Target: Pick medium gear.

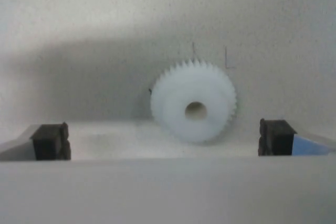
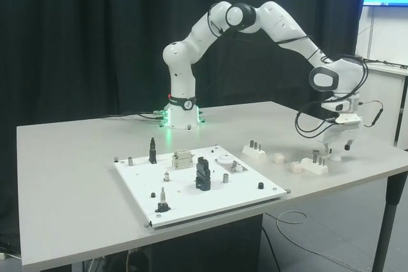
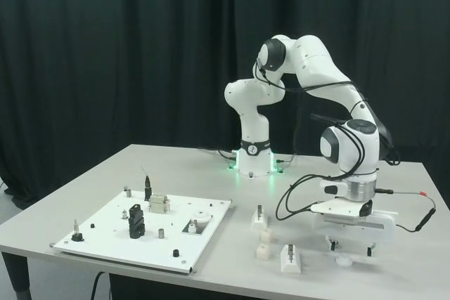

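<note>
We see the gripper (image 1: 163,140) hanging low over the grey bench (image 1: 79,19), its two black fingertips (image 1: 51,141) spread wide apart and holding nothing. The white medium gear (image 1: 193,100) lies flat on the bench between the fingertips, nearer one of them, bore pointing up.

White board (image 2: 245,186), perhaps small blocks (image 2: 278,158), grey table (image 2: 76,157)

A lab: black curtains (image 3: 105,54), a grey table (image 2: 76,157), a white assembly board (image 2: 197,186).
</note>
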You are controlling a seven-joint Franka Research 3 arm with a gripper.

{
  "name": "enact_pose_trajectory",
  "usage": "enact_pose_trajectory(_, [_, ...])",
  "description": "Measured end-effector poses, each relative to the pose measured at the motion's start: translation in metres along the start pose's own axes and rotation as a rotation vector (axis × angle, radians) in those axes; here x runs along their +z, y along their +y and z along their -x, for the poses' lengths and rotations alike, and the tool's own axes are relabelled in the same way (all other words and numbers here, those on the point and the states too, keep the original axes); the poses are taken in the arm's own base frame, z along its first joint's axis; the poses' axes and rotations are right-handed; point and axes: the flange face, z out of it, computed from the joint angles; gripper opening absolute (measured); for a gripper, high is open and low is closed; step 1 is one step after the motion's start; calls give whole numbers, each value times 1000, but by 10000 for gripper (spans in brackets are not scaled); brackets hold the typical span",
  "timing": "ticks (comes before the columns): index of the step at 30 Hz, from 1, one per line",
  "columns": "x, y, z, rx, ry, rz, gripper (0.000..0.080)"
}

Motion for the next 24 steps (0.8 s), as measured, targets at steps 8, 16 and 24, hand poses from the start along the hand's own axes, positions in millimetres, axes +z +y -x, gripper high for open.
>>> enact_pose_trajectory(8, [5, -2, -1, 43, -11, -6, 800])
enact_pose_trajectory(16, [12, -5, -6, 67, -16, -13, 800])
enact_pose_trajectory(24, [17, -6, -9, 100, -20, -19, 800])
